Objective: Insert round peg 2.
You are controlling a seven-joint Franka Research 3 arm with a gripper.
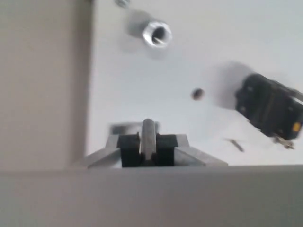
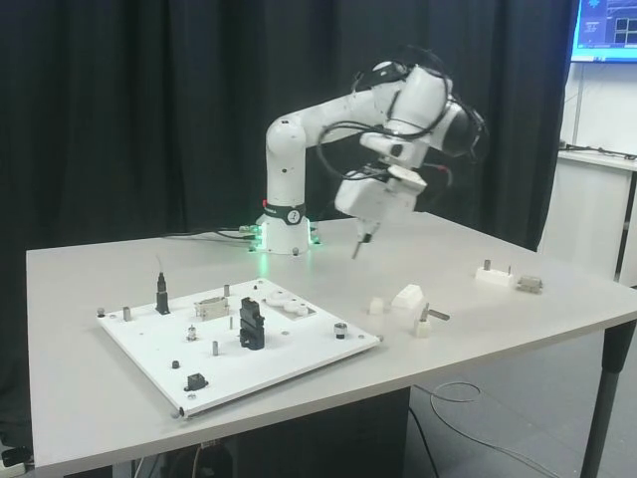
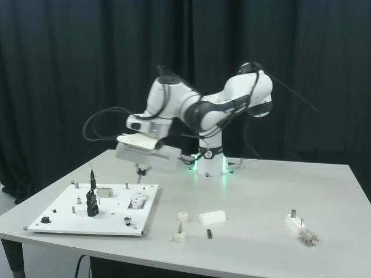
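My gripper [image 1: 148, 147] is shut on a thin grey round peg [image 1: 148, 132], which stands out past the black pads [image 1: 129, 149]. In the first room view the gripper [image 2: 360, 237] hangs tilted, well above the table, over the far right edge of the white board [image 2: 299, 360]. The second room view puts the gripper [image 3: 141, 168] above the board's [image 3: 69, 225] back edge. Below, the wrist view shows a shiny metal socket [image 1: 156, 34] and a small dark hole [image 1: 197, 94] in the board.
On the board stand a black connector block [image 1: 270, 106] [image 2: 249, 326] [image 3: 91, 202], a metal ring [image 2: 340, 330] and several small posts. Off the board lie white blocks [image 2: 406, 296] [image 3: 212, 217] and a further part [image 2: 495, 274] [image 3: 298, 226].
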